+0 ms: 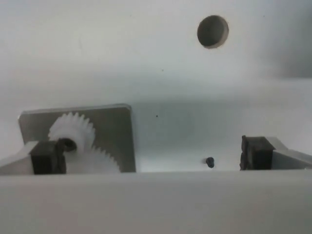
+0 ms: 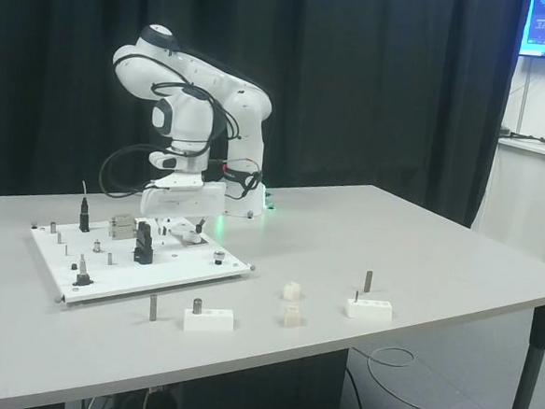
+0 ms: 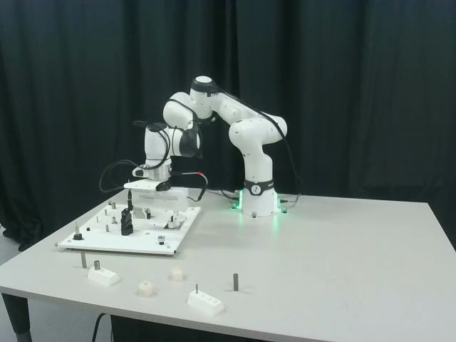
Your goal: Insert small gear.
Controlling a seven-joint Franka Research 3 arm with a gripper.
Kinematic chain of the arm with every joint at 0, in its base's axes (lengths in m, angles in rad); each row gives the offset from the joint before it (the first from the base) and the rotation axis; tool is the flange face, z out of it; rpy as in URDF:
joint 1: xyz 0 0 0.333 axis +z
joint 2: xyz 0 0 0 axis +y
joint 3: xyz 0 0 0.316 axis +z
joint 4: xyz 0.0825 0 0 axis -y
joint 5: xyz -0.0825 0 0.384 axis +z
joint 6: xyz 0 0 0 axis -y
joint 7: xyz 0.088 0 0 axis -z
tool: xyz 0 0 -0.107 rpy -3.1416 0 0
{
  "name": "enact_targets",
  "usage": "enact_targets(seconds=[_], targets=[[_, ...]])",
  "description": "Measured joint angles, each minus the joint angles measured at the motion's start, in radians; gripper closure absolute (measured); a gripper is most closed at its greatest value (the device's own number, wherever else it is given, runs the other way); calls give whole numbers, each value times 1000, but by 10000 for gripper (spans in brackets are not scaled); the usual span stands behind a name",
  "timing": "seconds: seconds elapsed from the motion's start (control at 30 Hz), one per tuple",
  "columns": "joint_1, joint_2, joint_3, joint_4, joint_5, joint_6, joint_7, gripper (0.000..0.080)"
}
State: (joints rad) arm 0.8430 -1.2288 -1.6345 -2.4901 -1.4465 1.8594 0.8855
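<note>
Wrist view gives you the clearest look: the gripper (image 1: 152, 155) hangs with its two black fingertips (image 1: 48, 157) spread wide apart, released and grasping nothing, one at the lower left of the frame and the other at the lower right. At the lower left, a grey metal plate (image 1: 109, 127) lies on the white board (image 1: 161, 83), and on it you can see the small gear (image 1: 72, 130), white and toothed, with a dark hub at its middle just beside the left fingertip. A second white gear (image 1: 103, 161) sits touching it, partly hidden by the gripper body along the bottom edge. A round hole (image 1: 213, 31) shows in the board at the upper right, and a tiny black screw (image 1: 209, 162) lies near the right fingertip. In the first room view you find the white arm (image 2: 191, 96) in the upper left, bent down over the white board (image 2: 170, 270) at the left of the grey table (image 2: 392, 241). In the second room view the arm (image 3: 214, 117) reaches toward the left of the frame, its gripper (image 3: 153, 203) low over the board (image 3: 142, 239)
</note>
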Motion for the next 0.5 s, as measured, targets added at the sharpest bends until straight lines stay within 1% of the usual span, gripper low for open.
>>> enact_targets(seconds=[0.33, 0.5], targets=[[0, 0, -25, 5, 0, 30, 1, 3], [-2, 0, -26, 6, 0, 35, 0, 3]])
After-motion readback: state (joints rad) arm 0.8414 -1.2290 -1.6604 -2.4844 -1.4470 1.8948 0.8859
